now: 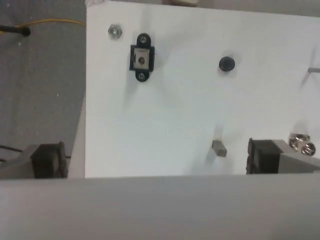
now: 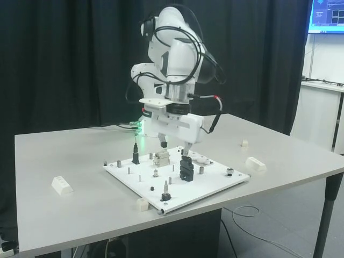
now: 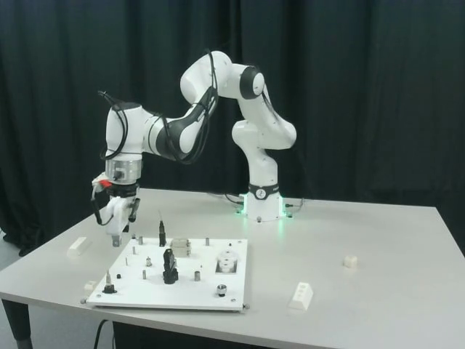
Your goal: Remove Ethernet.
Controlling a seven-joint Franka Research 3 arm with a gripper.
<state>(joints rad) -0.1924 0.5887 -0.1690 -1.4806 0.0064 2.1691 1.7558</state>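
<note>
Hand (image 1: 155, 160) hangs released and empty above white board (image 1: 200, 110); Ethernet plug unidentifiable.

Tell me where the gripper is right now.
In the second room view the gripper hangs open above the white board's far corner, away from the arm's base, beside a thin black upright part.

White arm (image 3: 218, 87) bolted on the grey table (image 3: 363, 240), reaching over the far left edge of a white board (image 3: 211, 287). Gripper (image 3: 116, 238) hangs above the board's corner. Small white blocks (image 3: 301, 296) lie on the table near the board.
</note>
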